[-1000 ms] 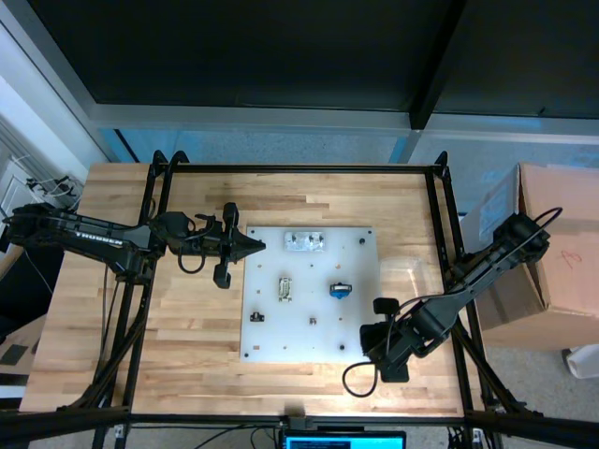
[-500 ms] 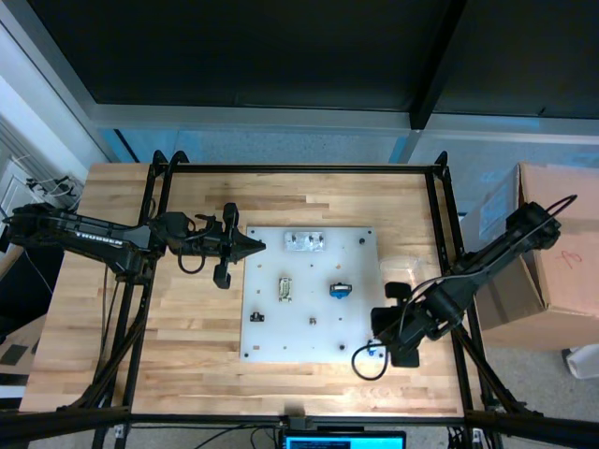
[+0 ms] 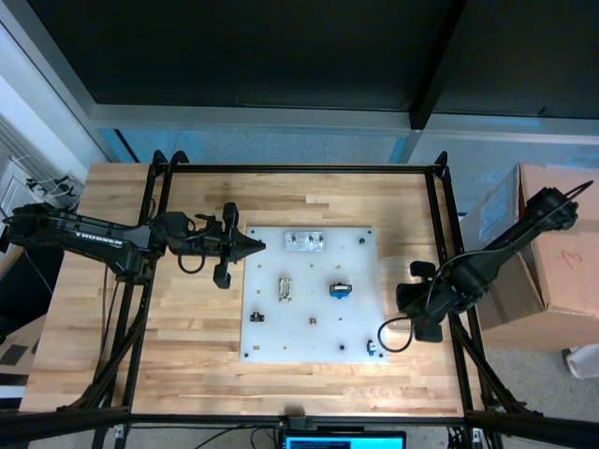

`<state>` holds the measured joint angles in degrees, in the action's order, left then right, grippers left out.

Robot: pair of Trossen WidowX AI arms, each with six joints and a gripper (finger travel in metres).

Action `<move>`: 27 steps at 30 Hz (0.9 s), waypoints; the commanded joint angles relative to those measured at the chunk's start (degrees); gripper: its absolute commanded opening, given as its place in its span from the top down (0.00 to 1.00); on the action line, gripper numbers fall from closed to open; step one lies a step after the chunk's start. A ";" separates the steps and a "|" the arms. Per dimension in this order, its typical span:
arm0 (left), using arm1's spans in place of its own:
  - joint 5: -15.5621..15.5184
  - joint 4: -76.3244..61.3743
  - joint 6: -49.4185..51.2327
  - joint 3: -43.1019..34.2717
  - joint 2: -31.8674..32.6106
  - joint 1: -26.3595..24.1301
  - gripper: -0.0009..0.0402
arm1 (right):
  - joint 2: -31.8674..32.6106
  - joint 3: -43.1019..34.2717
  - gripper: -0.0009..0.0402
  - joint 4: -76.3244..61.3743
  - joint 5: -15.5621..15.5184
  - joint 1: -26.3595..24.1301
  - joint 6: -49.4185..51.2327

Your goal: Remove the RJ45 connector from the taskboard and place in the container

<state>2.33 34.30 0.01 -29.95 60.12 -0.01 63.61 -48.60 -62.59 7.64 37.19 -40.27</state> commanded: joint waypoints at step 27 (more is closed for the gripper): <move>0.00 0.02 0.00 0.00 0.00 0.00 0.98 | -4.28 1.33 0.50 0.20 0.44 -10.69 8.85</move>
<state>2.33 34.30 0.01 -29.93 60.12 -0.01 59.29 -46.54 -62.65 7.99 28.12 -33.23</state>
